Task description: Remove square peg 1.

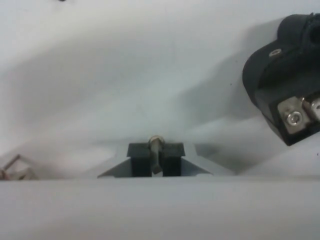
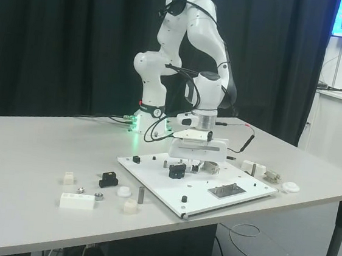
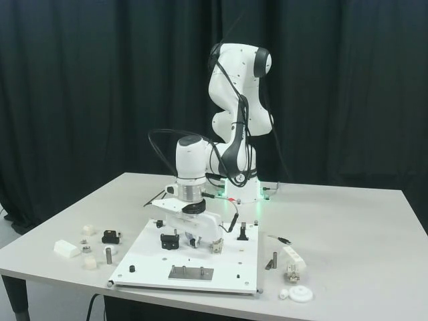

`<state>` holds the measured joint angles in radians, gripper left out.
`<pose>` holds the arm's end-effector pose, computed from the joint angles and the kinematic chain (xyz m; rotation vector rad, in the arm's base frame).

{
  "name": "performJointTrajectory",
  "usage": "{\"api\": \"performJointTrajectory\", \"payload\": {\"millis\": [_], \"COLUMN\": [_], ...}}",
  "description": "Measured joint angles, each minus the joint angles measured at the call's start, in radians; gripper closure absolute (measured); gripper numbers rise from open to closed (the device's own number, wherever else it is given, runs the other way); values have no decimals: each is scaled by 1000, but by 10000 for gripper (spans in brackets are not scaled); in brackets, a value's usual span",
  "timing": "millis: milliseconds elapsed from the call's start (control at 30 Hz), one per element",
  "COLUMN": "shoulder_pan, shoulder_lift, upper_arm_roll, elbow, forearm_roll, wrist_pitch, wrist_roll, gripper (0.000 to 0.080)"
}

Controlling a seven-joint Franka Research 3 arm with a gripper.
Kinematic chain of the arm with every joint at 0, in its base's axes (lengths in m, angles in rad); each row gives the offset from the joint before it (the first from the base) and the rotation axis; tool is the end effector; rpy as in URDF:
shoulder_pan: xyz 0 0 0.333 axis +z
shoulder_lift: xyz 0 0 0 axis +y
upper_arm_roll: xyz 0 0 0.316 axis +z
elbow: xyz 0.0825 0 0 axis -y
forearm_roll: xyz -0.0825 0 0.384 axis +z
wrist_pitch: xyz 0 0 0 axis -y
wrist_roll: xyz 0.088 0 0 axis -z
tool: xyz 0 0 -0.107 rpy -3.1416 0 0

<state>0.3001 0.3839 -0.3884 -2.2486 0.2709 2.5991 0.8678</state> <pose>0.5388 -0.0574 0.2059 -2.6246 1.7244 -0.0151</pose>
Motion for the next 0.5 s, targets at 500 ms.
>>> {"api": "performJointTrajectory", "payload": {"millis": [500], "shoulder_pan": [-2], "shoulder_lift": [-15], "upper_arm_roll": [-2], "elbow": [-4], "forearm_roll": [7], "wrist_pitch": [-8], "wrist_roll": [2], "gripper": [760]}}
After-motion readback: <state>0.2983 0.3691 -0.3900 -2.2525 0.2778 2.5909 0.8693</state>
